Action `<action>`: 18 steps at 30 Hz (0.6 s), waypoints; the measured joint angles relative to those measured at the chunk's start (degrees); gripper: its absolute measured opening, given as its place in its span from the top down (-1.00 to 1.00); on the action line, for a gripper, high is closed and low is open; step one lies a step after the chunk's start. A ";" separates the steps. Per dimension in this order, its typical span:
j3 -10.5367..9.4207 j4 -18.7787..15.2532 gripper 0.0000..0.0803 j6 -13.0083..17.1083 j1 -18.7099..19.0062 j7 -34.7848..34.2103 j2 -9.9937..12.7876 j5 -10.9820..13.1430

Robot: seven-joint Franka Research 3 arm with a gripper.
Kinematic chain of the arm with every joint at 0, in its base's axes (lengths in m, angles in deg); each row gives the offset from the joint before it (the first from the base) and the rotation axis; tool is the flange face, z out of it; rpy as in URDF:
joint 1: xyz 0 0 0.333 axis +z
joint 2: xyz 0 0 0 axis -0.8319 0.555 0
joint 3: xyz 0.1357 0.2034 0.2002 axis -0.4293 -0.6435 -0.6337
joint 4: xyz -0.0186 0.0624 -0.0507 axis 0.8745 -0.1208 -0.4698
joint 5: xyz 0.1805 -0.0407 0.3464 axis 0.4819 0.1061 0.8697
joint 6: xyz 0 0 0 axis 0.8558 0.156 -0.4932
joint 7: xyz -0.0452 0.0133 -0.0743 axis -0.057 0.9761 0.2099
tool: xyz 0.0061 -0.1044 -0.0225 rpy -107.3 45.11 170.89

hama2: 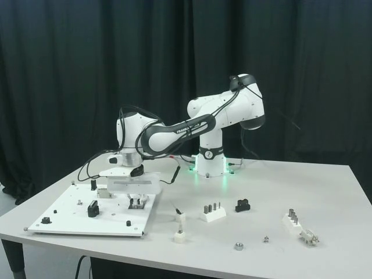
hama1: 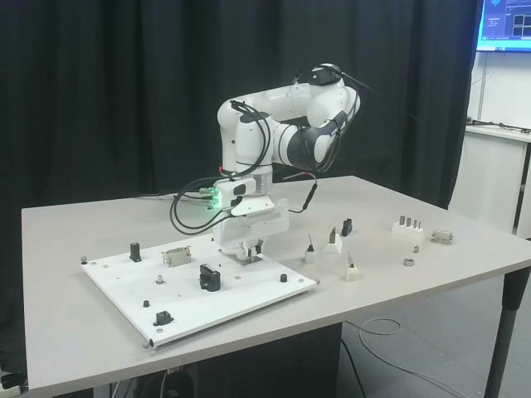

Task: Insert small gear.

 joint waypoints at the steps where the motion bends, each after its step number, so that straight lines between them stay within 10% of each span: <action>1: 0.00 0.00 0.51 0.00 0.00 -0.35 0.00 0.00; 11: 0.10 0.12 0.51 -0.13 0.14 -1.76 0.01 -0.02; 12: 0.17 0.18 0.07 -0.13 0.17 -1.76 0.01 -0.04; 16: 0.72 0.45 0.07 -0.13 0.30 -1.78 0.01 -0.51; 17: 0.89 0.52 -0.66 -0.14 0.34 -1.83 0.01 -0.71; 18: 1.08 0.60 -0.66 -0.14 0.37 -1.94 0.01 -0.91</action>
